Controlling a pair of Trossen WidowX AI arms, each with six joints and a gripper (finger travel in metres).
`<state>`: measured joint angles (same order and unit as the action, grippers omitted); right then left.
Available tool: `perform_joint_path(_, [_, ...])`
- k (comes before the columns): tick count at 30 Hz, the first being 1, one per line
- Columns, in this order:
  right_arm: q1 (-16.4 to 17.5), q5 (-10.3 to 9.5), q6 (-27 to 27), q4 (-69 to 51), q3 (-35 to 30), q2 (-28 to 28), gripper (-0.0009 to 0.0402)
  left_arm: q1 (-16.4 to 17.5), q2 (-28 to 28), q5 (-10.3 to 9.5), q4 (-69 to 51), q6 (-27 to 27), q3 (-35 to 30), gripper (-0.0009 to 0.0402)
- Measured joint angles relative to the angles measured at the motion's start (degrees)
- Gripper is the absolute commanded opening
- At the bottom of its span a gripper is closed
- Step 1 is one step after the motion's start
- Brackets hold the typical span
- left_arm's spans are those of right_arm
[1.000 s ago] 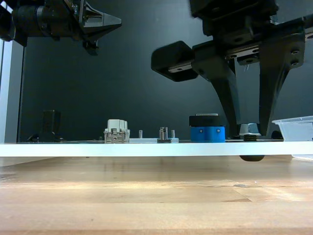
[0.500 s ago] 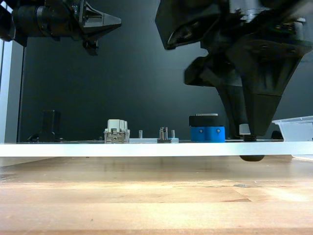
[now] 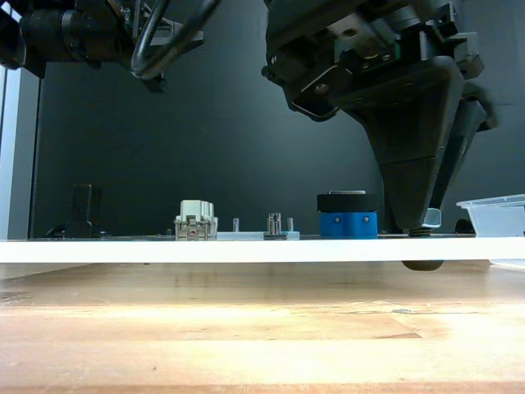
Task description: Pick the M12 fastener and fasten on the M12 threads
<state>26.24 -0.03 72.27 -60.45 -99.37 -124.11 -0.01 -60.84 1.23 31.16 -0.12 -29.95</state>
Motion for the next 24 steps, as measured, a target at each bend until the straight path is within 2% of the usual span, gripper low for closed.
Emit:
perform_joint_path(5, [0.0,0.02,12.6,0.1,0.0,0.0,0.0018,0.0,0.0,0.02,0.0,0.0,0.0,0.0])
perform_joint_path(9, [0.0,0.33,26.1,0.5,0.0,0.0,0.0018,0.0,0.0,0.0,0.0,0.0,0.0,0.0])
perform_joint_path(15, [0.0,0.33,43.1,0.7,0.0,0.0,0.0018,0.0,0.0,0.0,0.0,0.0,0.0,0.0])
perform_joint_path(20, [0.0,0.33,60.4,0.7,0.0,0.0,0.0018,0.0,0.0,0.02,0.0,0.0,0.0,0.0])
perform_joint_path(24, [0.0,0.39,71.2,0.7,0.0,0.0,0.0018,0.0,0.0,0.0,0.0,0.0,0.0,0.0])
